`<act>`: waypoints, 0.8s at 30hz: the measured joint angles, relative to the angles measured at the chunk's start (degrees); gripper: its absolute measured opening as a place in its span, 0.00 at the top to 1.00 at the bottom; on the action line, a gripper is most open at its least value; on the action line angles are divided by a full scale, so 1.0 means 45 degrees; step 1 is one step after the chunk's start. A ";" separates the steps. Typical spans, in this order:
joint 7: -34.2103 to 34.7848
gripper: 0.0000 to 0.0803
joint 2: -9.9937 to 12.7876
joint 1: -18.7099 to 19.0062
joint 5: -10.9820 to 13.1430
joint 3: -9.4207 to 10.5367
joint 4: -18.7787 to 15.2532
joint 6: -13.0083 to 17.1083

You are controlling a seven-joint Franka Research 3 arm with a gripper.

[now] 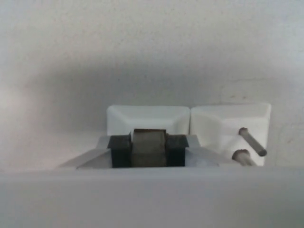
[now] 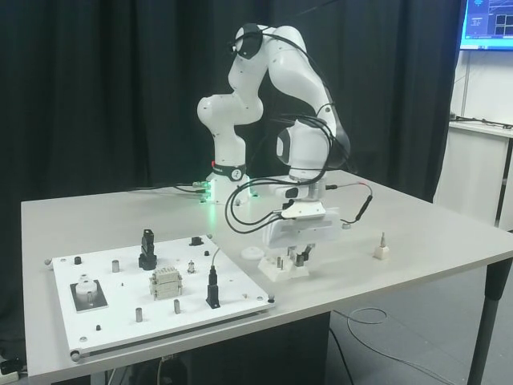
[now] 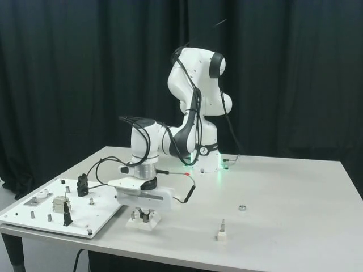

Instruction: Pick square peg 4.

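- The white arm (image 3: 187, 124) reached down over the grey bench (image 3: 283, 198), its tool (image 3: 145, 213) lowered onto a small white holder (image 3: 142, 222) near the bench's front edge.
- In the wrist view the tool (image 1: 148, 149) had its black pads (image 1: 119, 151) closed on a grey square peg (image 1: 148, 148), one pad on each side, touching it.
- The peg stood in a white block of the holder (image 1: 147, 119); a second white block (image 1: 230, 128), touching the first, carried two thin grey pins (image 1: 251, 142), tilted.
- In the first room view the tool (image 2: 300, 255) sat at the holder (image 2: 282, 269), with a white disc (image 2: 253, 254) on the bench just beside the holder at 10 o'clock from it.
- A white board (image 2: 152, 289) with black and grey fittings lay at 9 o'clock from the holder, near it but apart.
- A single small white block with an upright pin (image 2: 382, 247) stood well apart at 3 o'clock.
- A small ring (image 3: 241, 208) lay on the bench in the second room view, at 1 o'clock from that block (image 3: 222, 233).
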 joint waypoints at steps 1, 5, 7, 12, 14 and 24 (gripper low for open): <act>0.0000 0.81 -0.0009 0.0000 0.0000 -0.0014 0.0000 0.0007; -0.0004 0.81 -0.0088 0.0000 0.0000 -0.0052 0.0000 0.0009; -0.0004 0.81 -0.0152 -0.0001 0.0000 -0.0059 0.0000 -0.0001; -0.0004 0.81 -0.0357 -0.0002 0.0000 -0.0064 -0.0003 -0.0109; -0.0004 0.81 -0.0451 -0.0002 0.0000 -0.0066 -0.0004 -0.0186; -0.0004 0.81 -0.0941 -0.0002 -0.0012 -0.0094 -0.0008 -0.0706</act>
